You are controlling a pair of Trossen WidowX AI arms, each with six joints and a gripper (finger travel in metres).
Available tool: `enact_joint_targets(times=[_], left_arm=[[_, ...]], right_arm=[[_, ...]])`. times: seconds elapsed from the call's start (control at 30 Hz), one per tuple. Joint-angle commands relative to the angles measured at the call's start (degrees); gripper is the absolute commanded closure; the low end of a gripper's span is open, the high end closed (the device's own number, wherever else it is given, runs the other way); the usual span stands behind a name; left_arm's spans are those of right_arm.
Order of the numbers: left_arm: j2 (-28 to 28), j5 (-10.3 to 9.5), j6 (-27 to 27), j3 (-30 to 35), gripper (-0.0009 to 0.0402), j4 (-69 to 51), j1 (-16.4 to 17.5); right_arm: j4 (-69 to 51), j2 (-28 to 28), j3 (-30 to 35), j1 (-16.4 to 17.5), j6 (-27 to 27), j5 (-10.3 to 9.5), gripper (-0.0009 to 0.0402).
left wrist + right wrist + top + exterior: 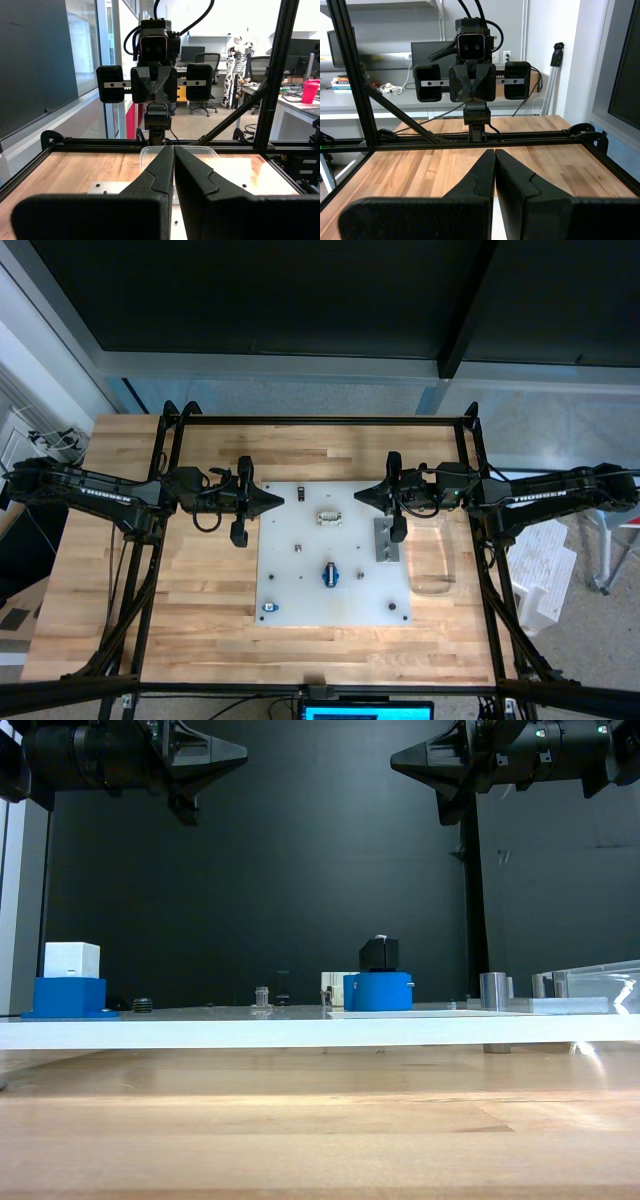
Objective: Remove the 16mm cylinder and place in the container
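The 16mm cylinder (494, 990) is a short silvery pin standing upright on the white board (300, 590), right of a blue fitting; from above it shows as a small grey dot (360, 575). The clear container (437, 560) sits on the table just off the board's right edge, beside the grey metal block (387, 538). My left gripper (278, 498) hovers shut and holding nothing high over the board's far left edge. My right gripper (360, 494) hovers shut and holding nothing over the far right part, well above the cylinder. In the wrist views both pairs of fingers (173, 148) (495, 151) are pressed together.
The board also carries a blue fitting with a black top (379, 982), a blue base with a white cube (70, 985), a thin peg (262, 997) and a white connector (328, 516). A black frame (320, 421) surrounds the wooden table.
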Motion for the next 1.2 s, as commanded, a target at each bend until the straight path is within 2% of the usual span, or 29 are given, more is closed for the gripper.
enact_joint_targets(times=[0.03,0.37,0.5,0.87,1.2], left_arm=[[0.02,0.00,0.02,0.02,0.0393,0.00,-0.02],[0.02,0.00,0.04,0.02,0.0393,0.00,0.00],[0.02,0.00,0.02,0.02,0.0393,0.00,0.00],[0.02,0.00,0.04,0.02,0.0393,0.00,0.00],[0.02,0.00,0.02,0.02,0.0393,0.00,0.00]], right_arm=[[0.00,0.02,0.00,0.02,0.04,0.02,0.0393],[-0.02,0.02,0.00,0.00,0.04,0.02,0.0393],[-0.61,0.02,0.31,0.04,1.84,0.04,0.0393],[-29.79,0.31,9.62,1.68,2.25,0.11,0.0393],[-50.27,7.10,18.73,4.72,3.45,0.13,0.0393]])
